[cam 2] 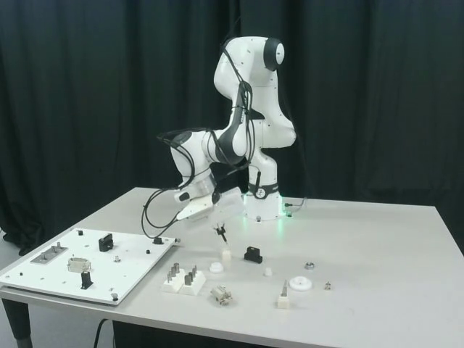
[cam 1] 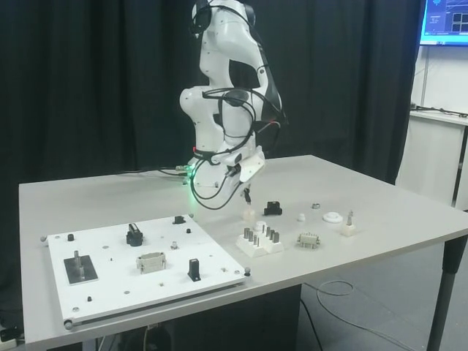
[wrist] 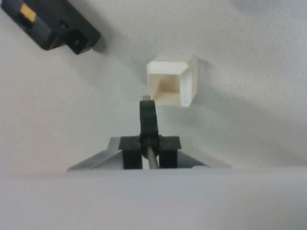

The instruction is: Insert USB.

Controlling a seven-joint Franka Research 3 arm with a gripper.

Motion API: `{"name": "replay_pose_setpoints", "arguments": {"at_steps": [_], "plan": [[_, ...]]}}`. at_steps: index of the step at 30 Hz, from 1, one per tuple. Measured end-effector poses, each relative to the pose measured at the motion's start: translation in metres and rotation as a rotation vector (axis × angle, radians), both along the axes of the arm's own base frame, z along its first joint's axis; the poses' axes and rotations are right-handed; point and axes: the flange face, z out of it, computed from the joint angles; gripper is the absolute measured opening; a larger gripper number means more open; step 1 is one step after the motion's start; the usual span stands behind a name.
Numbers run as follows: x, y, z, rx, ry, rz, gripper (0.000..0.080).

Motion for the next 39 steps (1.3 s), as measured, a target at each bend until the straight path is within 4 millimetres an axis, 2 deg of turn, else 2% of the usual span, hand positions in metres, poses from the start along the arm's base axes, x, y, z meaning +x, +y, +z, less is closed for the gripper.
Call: {"name": "replay_pose_setpoints", "arguments": {"at_steps": [29,39], "plan": [[0.003,0.000,0.017,-0.016,-0.021,0.007,0.0068],[0.018,0.007,0.038,-0.087,-0.108,0.097,0.0068]]}}
